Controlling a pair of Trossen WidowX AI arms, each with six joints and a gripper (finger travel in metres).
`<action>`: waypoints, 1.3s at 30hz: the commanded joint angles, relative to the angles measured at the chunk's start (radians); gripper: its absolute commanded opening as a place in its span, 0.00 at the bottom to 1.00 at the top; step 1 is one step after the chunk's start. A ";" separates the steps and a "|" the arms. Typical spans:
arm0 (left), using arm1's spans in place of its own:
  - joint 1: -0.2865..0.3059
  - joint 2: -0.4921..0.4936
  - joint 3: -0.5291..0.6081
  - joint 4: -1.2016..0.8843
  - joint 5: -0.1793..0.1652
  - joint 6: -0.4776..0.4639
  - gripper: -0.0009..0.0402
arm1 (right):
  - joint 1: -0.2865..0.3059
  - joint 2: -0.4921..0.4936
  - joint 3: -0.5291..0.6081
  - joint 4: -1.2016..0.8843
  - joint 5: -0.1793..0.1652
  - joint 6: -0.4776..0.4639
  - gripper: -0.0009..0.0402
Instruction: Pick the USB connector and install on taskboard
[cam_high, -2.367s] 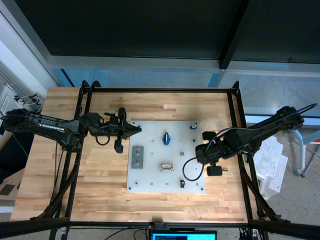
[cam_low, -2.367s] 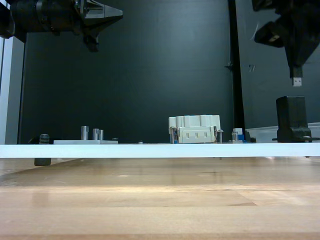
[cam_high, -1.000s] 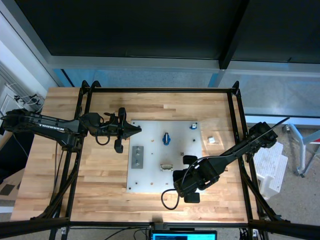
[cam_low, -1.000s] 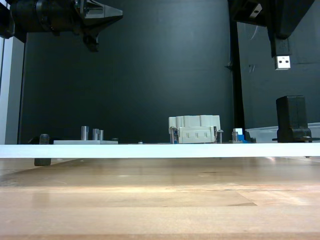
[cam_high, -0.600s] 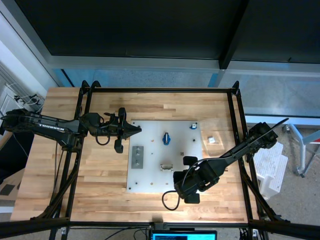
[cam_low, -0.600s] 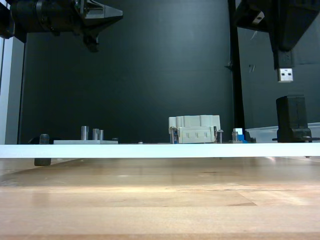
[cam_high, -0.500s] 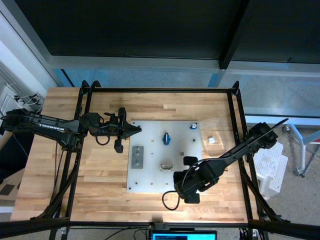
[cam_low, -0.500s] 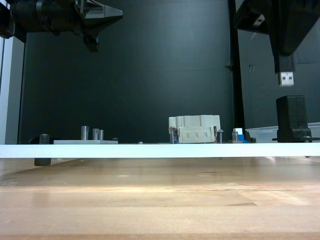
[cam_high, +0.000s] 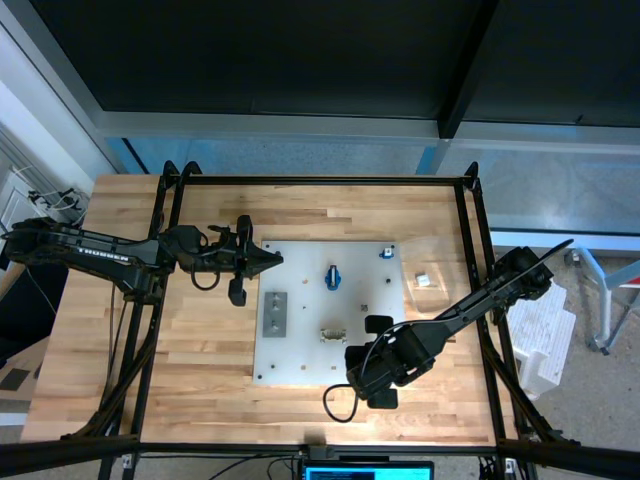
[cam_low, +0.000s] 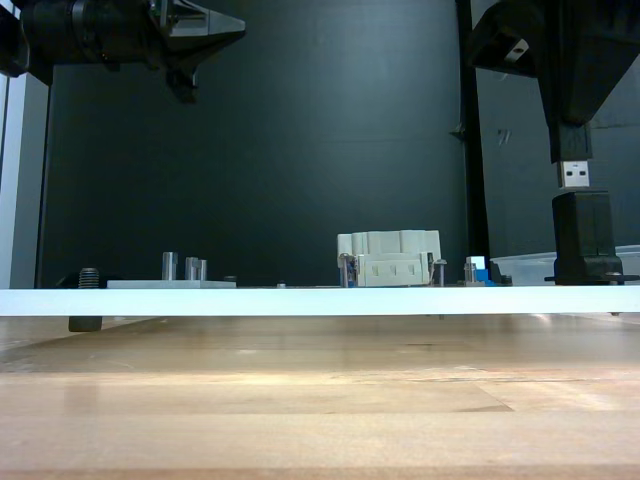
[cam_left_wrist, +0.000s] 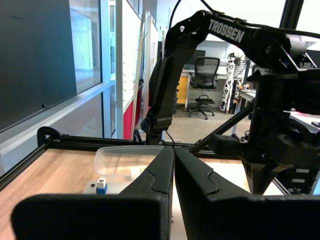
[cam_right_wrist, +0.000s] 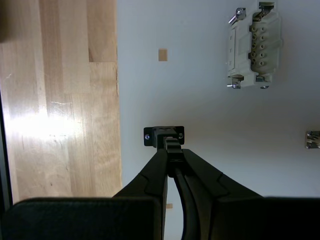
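The USB connector (cam_low: 573, 172) is held plug-down in the right gripper (cam_right_wrist: 170, 152), whose fingers are clamped on the plug's black body, directly over the small black socket (cam_low: 586, 238) near the near right corner of the taskboard (cam_high: 300, 352). In the low view a thin gap is seen btwn the metal tip and the socket's top; contact is not yet made. In the right wrist view the plug is lined up w/ the socket's flanged housing, and the metal multi-pin socket (cam_right_wrist: 254, 47) is seen well apart from it. The left gripper (cam_left_wrist: 173, 148) is parked high over the board's far left corner, fingers pressed together w/ nothing held, and no part in the job is taken by it. The pick is judged done; the step in hand is judged to be final alignment before insertion, i.e. the task is well along but the install is not yet completed. A straight, slow descent is called for next, w/ the plug kept vertical and centred on the opening; whether the tongue orientation matches cannot be told. If the tip is caught on the socket's rim, the plug may be tilted in the grip, so a small lateral correction may be needed. Release is best left until the shell is fully seated.
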 joint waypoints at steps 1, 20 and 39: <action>0.000 0.000 0.000 0.000 0.000 0.000 0.02 | 0.001 0.000 -0.005 0.008 0.001 -0.003 0.02; 0.000 0.000 0.000 0.000 0.000 0.000 0.02 | 0.003 0.000 -0.016 0.011 0.000 -0.019 0.02; 0.000 0.000 0.000 0.000 0.000 0.000 0.02 | 0.005 0.000 -0.081 0.069 -0.001 -0.025 0.02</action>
